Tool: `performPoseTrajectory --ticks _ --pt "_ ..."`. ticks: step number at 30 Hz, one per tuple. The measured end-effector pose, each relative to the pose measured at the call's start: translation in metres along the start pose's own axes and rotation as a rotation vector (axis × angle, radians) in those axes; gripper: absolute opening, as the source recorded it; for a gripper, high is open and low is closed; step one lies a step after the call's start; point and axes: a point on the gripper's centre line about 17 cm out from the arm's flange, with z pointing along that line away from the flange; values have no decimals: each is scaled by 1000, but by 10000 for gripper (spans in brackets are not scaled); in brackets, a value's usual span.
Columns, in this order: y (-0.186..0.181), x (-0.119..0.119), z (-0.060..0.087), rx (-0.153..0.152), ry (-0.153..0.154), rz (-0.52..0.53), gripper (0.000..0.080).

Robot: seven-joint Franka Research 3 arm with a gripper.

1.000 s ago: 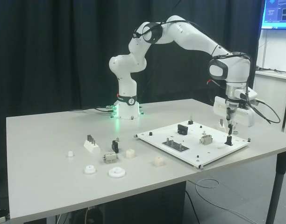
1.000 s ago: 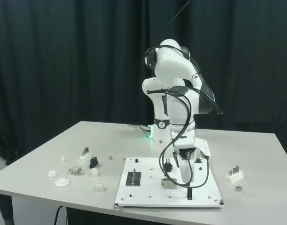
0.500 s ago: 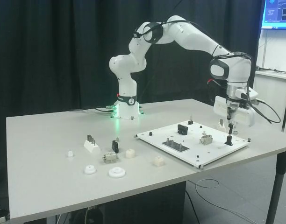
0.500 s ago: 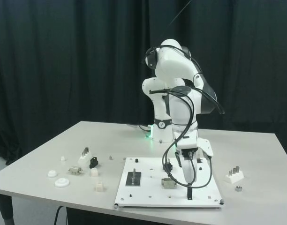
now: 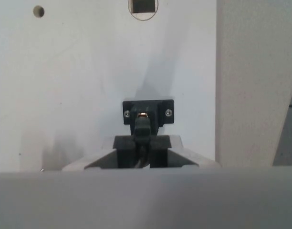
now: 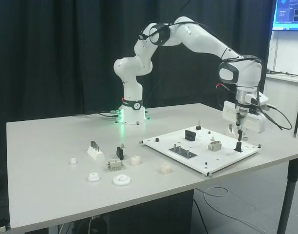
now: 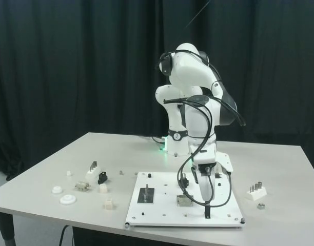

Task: Insert USB.

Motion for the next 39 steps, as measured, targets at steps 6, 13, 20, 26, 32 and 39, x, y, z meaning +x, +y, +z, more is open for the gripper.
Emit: performPoseTrajectory --ticks 6,13,20,26,32,39 --pt "0 -1 0 0 -1 1 54" --pt "-2 -2 1 6 -2 2 54" --pt "-4 -2 3 15 -2 2 53" --pt "-5 -1 6 18 -3 -1 52" --pt "-5 2 6 18 -3 -4 52" --pt "-5 4 6 16 -4 -12 52"
